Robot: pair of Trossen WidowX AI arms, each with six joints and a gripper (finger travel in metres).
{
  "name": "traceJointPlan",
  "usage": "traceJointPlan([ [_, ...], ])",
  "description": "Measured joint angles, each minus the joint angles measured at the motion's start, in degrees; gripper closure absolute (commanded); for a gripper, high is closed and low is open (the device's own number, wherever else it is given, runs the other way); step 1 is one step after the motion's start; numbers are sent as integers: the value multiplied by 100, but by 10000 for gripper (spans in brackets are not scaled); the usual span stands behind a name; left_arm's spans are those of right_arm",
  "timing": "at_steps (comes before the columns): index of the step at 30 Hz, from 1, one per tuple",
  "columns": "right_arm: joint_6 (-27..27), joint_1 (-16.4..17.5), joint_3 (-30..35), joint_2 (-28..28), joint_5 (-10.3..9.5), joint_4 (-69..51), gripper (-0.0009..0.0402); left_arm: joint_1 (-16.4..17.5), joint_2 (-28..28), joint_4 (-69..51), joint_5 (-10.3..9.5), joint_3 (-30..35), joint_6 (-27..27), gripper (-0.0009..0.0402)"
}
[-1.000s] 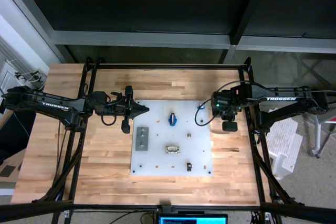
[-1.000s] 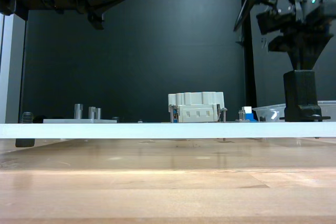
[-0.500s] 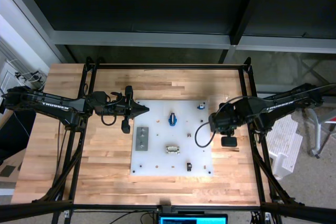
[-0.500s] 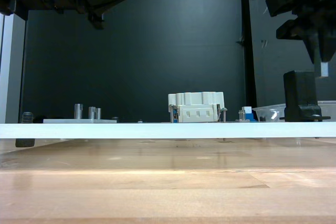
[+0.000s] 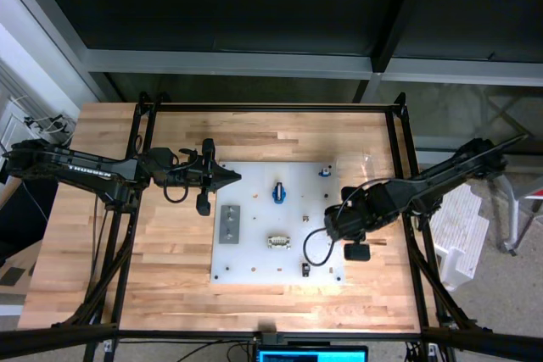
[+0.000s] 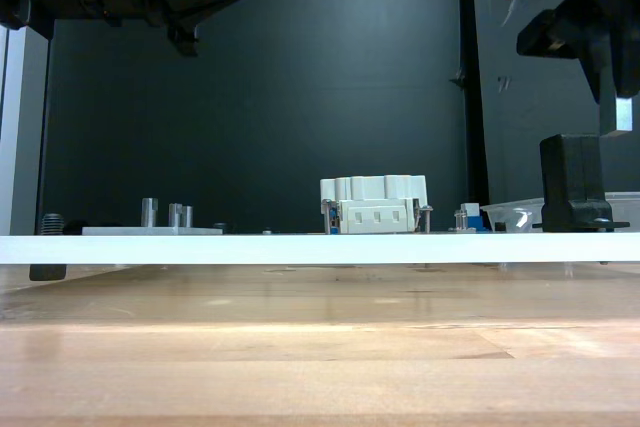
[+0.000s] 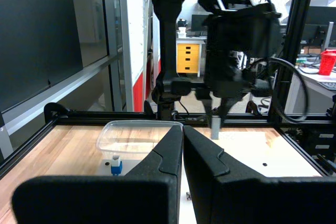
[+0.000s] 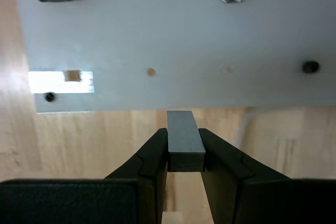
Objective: Pick the 16mm bar and install on taskboard
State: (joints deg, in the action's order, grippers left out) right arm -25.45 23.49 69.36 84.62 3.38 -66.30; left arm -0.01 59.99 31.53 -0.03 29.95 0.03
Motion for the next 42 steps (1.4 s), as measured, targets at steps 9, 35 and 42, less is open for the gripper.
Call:
traceJointPlan([
  [9, -376, 256, 520, 708, 2, -11, 384, 0, 0, 0, -2, -2, -2, 393],
  [35, -1314, 1027, 920, 1711, -57, 243, 384, 0, 0, 0, 0, -2, -2, 393],
  [42, -1456, 1132, 1027, 1886, -44, 284, 384, 0, 0, 0, 0, -2, -2, 393],
])
